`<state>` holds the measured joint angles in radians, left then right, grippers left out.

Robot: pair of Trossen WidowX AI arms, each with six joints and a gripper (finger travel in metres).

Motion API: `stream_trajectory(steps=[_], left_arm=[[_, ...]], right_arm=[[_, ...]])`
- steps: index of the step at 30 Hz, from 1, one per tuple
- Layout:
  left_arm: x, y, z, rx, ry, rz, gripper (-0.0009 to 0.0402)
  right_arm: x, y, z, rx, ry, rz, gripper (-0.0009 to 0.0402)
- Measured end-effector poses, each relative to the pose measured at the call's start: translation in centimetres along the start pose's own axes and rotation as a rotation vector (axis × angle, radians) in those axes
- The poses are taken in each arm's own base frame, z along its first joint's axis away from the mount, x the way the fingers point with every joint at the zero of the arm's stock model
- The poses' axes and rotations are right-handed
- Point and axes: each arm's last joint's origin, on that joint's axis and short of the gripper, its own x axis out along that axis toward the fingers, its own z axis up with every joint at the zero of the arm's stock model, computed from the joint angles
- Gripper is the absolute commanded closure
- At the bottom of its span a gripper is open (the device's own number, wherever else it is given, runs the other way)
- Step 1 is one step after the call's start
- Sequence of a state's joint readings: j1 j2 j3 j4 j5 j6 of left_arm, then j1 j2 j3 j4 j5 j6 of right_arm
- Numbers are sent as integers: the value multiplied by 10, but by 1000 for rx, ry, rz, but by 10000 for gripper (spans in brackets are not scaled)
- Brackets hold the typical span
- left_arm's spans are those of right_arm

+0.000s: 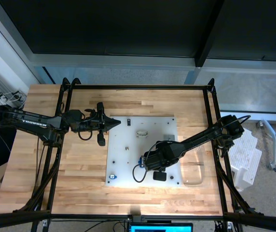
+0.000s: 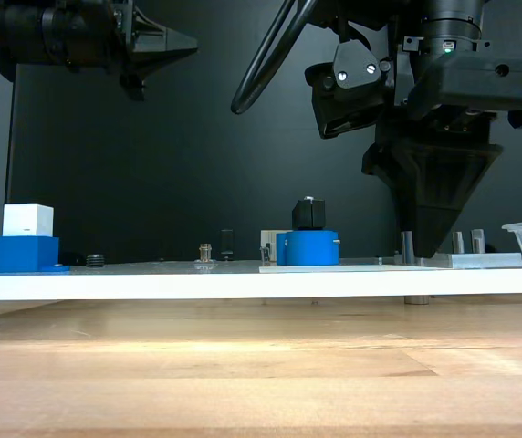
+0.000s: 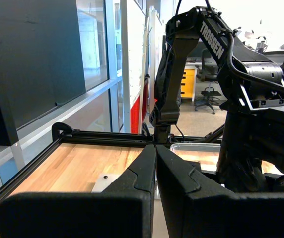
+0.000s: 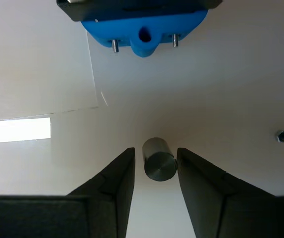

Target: Remove the 16mm cylinder and place in the container

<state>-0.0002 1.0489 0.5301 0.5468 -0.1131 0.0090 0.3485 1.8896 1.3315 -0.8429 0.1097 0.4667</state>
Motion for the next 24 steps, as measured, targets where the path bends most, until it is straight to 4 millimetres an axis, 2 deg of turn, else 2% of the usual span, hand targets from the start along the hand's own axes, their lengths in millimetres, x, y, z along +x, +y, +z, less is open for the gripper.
stream_trajectory(steps=[16,24], left_arm=[[0,0,0,0,0,0,393],[0,0,0,0,0,0,393]], right_arm=[[-2,0,0,7,-3,7,383],[-16,-2,-2,11,-27,21,393]])
